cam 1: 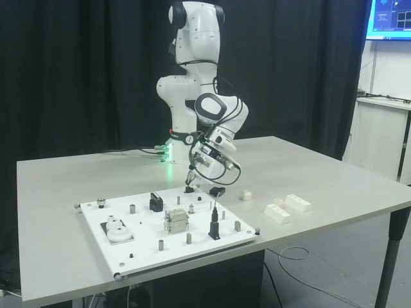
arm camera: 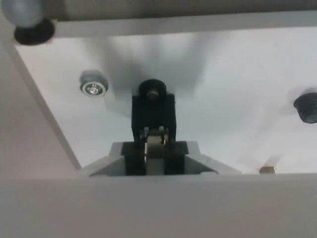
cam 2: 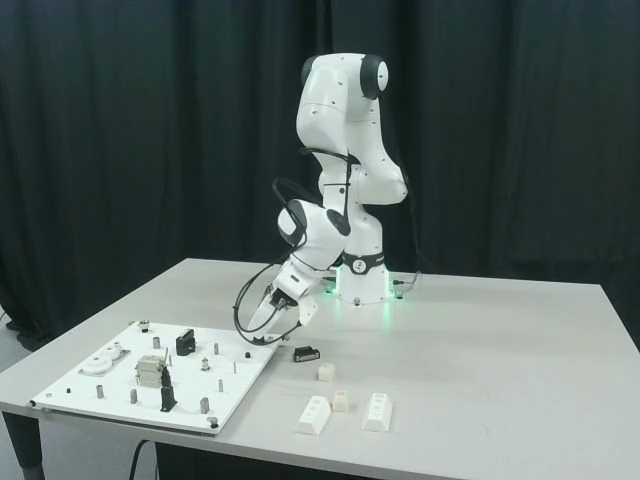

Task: Remove Ethernet.

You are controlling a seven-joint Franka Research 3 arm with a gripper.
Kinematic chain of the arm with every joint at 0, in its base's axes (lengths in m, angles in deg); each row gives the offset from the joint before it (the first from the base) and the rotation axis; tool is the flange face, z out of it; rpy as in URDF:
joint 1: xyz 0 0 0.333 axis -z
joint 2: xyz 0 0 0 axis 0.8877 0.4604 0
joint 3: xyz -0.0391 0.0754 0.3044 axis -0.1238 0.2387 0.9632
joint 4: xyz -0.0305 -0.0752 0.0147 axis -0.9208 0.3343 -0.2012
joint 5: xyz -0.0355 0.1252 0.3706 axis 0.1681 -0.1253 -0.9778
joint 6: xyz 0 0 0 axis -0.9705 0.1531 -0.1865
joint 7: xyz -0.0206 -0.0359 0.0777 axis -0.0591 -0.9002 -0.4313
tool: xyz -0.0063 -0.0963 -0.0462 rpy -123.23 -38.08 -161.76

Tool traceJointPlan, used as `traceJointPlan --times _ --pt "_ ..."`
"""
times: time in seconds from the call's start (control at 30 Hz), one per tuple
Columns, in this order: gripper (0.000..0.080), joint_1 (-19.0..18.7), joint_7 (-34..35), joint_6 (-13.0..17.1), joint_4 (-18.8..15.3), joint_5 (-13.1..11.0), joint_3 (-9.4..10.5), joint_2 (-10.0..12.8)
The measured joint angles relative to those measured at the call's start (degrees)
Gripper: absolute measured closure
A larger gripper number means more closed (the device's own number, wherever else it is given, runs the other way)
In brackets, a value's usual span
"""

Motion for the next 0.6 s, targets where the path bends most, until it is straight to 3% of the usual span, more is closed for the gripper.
traceJointPlan --times 0.03,0.07,0.6 --pt "0.0482 0.00 0.00 0.00 0.00 0.12 0.00 0.00" --pt "0.0723 0.00 0.00 0.00 0.00 0.24 0.01 0.00" --pt "0.0722 -0.07 0.15 -0.75 -0.08 0.61 0.22 -0.45"
